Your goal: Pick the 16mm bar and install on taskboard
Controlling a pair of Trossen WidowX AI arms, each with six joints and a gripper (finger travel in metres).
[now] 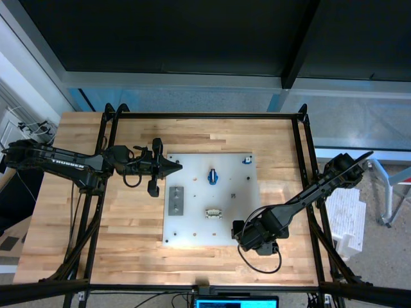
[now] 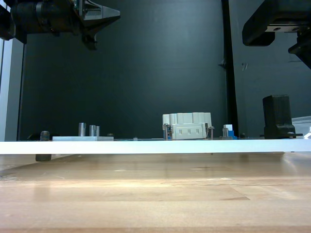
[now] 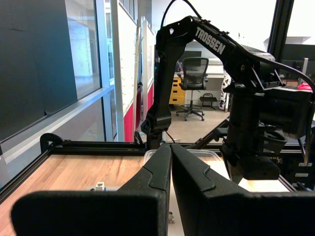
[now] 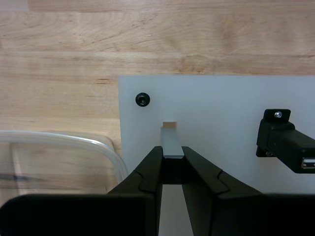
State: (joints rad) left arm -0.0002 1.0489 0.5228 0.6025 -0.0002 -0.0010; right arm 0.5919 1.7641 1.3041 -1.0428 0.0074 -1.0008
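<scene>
The 16mm bar (image 4: 172, 142) is a short grey metal piece pinched between the fingertips of my right gripper (image 4: 172, 153), which is shut on it. This gripper (image 1: 248, 235) hangs over the near right corner of the white taskboard (image 1: 192, 215), pointing down at the board surface (image 4: 221, 108). My left gripper (image 1: 172, 167) hovers above the board's far left edge. It is shut and holds nothing, with its fingers (image 3: 157, 164) pressed together. In the low view both grippers sit high above the board (image 2: 146, 146).
On the board stand a grey two-hole block (image 1: 175, 199) holding upright pegs (image 2: 82, 129), a blue part (image 1: 212, 176), a silver connector (image 1: 214, 212) and a black block fitting (image 4: 285, 142). A clear plastic tray (image 4: 59, 142) lies on the wood beside the board corner.
</scene>
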